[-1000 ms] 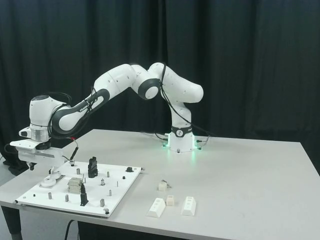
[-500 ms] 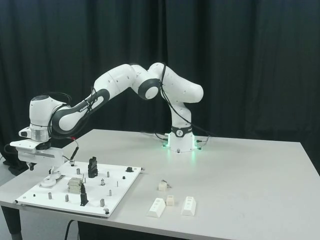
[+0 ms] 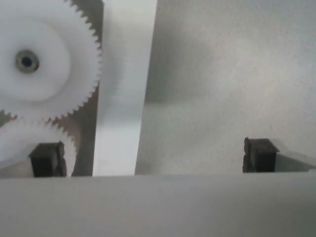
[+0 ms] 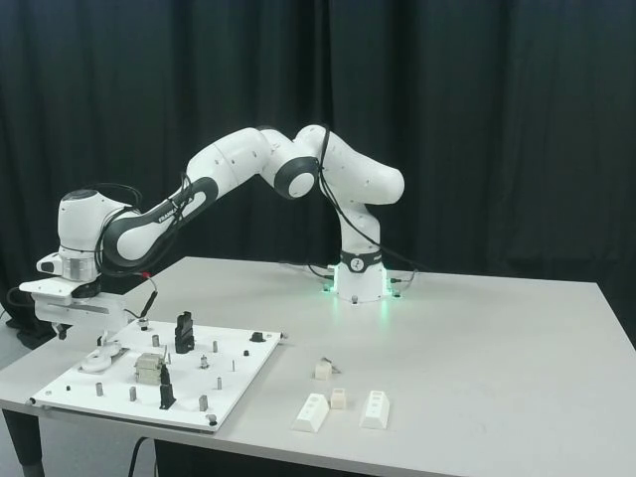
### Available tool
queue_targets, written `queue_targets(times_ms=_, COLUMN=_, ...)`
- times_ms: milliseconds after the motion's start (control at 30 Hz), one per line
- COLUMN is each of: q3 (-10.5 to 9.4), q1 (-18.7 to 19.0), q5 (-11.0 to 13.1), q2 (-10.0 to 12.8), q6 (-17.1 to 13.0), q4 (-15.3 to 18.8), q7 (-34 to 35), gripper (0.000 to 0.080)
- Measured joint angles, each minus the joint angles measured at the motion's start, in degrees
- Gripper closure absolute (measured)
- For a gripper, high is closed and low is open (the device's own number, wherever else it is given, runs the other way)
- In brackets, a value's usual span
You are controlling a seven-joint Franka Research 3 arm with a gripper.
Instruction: Insert medium gear.
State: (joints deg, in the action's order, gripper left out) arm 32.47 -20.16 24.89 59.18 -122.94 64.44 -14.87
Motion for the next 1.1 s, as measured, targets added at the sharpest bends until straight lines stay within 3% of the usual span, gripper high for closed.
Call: queue_targets(times_ms=1100, q3=-0.57, q1=-1.0, q5=0.0, q2=0.5, q6=1.8, q4=-1.5, q7=-0.3, gripper=0.0003)
